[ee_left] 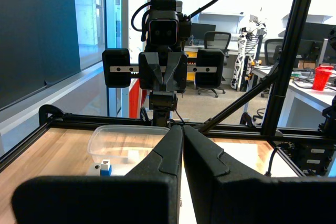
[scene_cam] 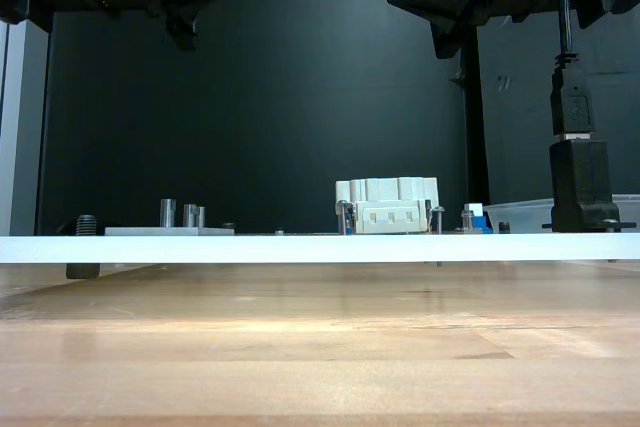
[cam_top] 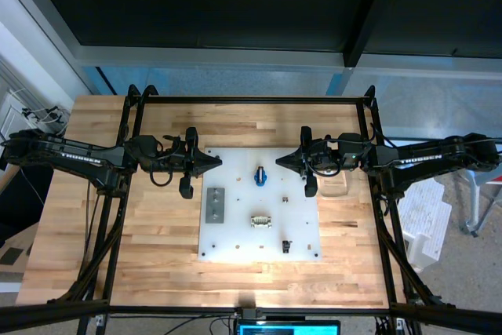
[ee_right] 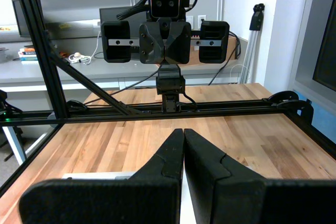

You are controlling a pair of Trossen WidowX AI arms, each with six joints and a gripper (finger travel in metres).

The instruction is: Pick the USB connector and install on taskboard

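Note:
The white taskboard (cam_top: 235,237) lies mid-table with a grey block (cam_top: 214,203), a blue part (cam_top: 260,176) and a silver multi-pin connector (cam_top: 261,220). At its near right, the black USB connector (cam_top: 287,245) stands upright on a small black socket (scene_cam: 580,197); the low view shows its silver collar (scene_cam: 574,134) and a thin cable rising from it. My left gripper (cam_top: 220,161) hovers shut above the board's far left edge. My right gripper (cam_top: 278,161) hovers shut above the far middle. Both are empty and high above the board, tips facing each other.
A clear plastic tub (cam_top: 336,186) sits on the wooden table just right of the board, holding a small blue-and-white piece (ee_left: 105,168). A black frame (cam_top: 251,100) runs round the table's far and side edges.

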